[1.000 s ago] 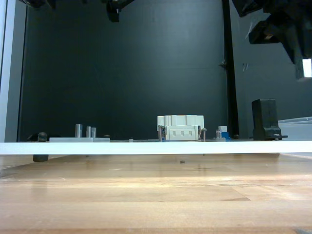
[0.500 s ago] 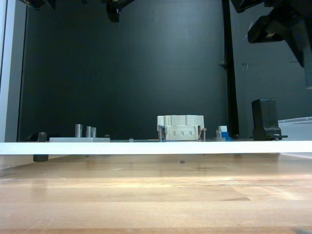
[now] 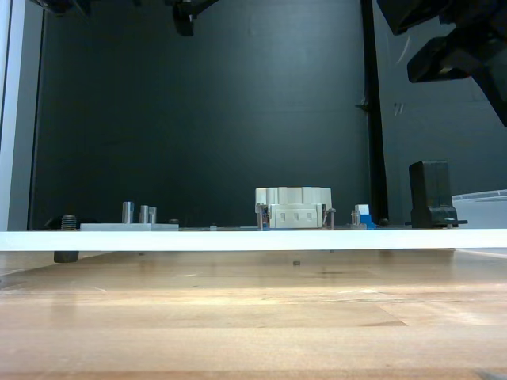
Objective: Pick the 16mm bar and place in it's hole on the taskboard
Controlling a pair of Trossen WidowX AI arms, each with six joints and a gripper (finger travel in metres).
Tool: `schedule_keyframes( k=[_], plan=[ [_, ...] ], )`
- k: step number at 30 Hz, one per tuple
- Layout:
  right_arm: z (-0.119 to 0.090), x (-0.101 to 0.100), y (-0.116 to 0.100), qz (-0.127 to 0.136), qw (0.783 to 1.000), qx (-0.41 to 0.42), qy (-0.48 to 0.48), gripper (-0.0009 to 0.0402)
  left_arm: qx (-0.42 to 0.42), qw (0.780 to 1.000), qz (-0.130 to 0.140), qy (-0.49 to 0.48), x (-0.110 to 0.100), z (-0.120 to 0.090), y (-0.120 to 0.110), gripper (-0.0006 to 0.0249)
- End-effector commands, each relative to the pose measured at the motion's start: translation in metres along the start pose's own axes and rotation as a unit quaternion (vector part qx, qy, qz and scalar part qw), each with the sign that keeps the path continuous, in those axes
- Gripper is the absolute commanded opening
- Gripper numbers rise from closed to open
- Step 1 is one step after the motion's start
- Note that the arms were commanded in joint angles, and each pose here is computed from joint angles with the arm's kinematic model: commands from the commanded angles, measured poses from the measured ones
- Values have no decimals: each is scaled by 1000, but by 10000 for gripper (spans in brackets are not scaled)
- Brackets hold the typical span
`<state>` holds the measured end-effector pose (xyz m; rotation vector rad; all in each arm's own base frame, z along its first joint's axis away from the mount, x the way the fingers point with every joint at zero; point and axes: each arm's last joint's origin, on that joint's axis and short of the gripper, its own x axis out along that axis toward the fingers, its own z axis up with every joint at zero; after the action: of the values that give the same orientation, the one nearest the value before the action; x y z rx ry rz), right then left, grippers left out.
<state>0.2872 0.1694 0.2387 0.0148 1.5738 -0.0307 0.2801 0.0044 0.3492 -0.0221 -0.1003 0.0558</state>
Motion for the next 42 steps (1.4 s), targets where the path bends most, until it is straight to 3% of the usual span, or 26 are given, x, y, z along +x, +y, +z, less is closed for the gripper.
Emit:
schedule_keyframes(
  k=[1, 21, 42],
  plan=[
    [2, 6, 2, 1, 1000, -2, -2, 9, 0, 1000, 0, 0, 0, 0, 0, 180],
    [-4, 30, 7, 2, 1000, -9, -4, 9, 0, 1000, 0, 0, 0, 0, 0, 179],
    [-3, 35, 5, -4, 1000, -24, -13, 9, 0, 1000, 0, 0, 0, 0, 0, 178]
  ],
)
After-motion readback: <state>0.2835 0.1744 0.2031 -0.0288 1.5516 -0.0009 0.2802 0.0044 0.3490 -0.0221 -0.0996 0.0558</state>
